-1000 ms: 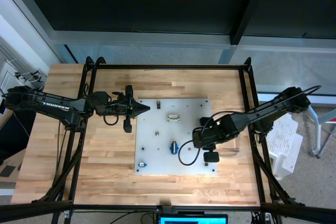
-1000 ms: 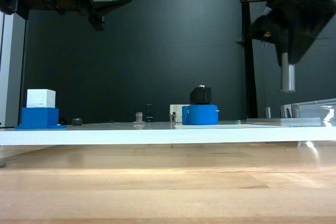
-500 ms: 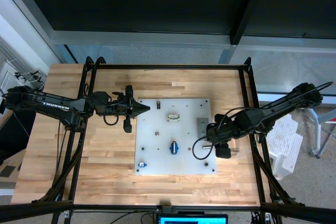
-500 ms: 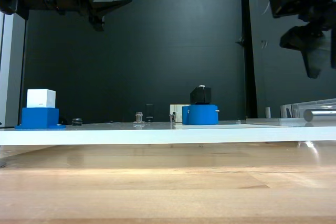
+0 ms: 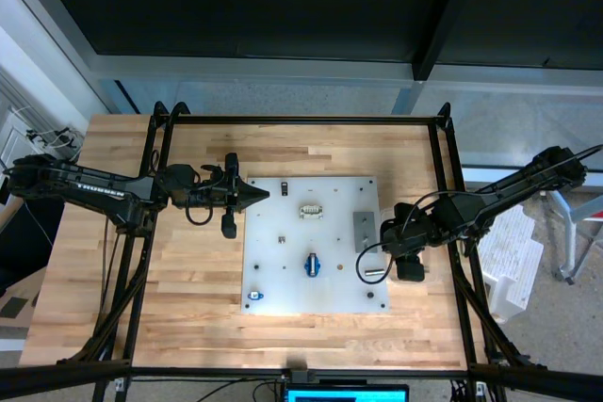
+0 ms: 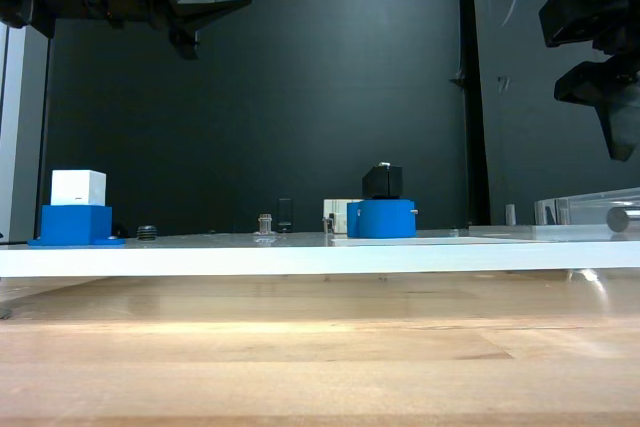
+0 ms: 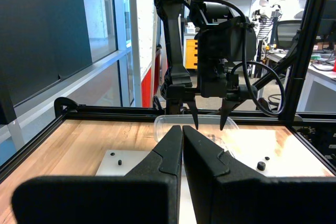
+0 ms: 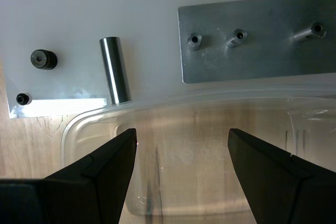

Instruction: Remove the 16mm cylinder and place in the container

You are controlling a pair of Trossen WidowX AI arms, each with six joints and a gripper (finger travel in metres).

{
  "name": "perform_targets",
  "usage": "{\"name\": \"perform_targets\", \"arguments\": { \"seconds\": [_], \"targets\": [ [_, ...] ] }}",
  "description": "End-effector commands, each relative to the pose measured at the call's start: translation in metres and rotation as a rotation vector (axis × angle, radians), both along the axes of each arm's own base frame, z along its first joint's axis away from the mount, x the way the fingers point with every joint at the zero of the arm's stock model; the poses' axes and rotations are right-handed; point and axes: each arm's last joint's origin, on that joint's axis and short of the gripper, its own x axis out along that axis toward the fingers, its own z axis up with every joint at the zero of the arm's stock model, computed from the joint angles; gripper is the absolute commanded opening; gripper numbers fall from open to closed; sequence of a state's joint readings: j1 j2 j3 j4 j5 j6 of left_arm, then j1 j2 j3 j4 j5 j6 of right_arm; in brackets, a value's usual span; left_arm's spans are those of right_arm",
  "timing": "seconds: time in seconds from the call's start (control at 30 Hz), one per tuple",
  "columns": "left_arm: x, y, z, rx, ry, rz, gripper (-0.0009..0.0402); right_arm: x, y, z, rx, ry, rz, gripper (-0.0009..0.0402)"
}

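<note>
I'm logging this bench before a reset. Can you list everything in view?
table: one, light wood, under everything
board: one, white, mid-table
cylinder: one, grey metal, lying flat on the board, outside the tub
tub: one, clear, at the board's right edge
plate: one, grey metal, on the board beside the tub
blue holders: two; black-topped mid-board, white-topped at the near left corner
connector: one, beige, board's far part
left gripper: shut, raised above the board's far left corner
right gripper: open, empty, above the tub
</note>
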State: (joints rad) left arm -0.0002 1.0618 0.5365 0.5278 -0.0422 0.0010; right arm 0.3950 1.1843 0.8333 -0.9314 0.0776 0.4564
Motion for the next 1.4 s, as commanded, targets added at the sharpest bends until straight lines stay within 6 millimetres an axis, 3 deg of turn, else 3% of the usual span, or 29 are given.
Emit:
{"name": "perform_targets", "arguments": {
  "seconds": [0.03,0.33,0.6,0.8,1.4],
  "targets": [
    [0.0,0.0,0.0,0.0,0.0,0.0,0.0,0.002,0.004,-0.002,-0.001,0.002,0.015,0.0243],
    [0.0,0.0,0.0,0.0,0.0,0.0,0.0,0.016,0.032,-0.017,0.066,-0.001,-0.004,0.0243],
    [0.0,0.0,0.0,0.0,0.0,0.0,0.0,0.041,0.059,-0.008,0.05,0.006,0.042,0.0243],
    [0.0,0.0,0.0,0.0,0.0,0.0,0.0,0.051,0.077,-0.013,0.035,0.035,0.078,0.0243],
    [0.0,0.0,0.0,0.0,0.0,0.0,0.0,0.055,0.097,-0.045,-0.016,0.135,0.058,0.0243]
  ]
}}
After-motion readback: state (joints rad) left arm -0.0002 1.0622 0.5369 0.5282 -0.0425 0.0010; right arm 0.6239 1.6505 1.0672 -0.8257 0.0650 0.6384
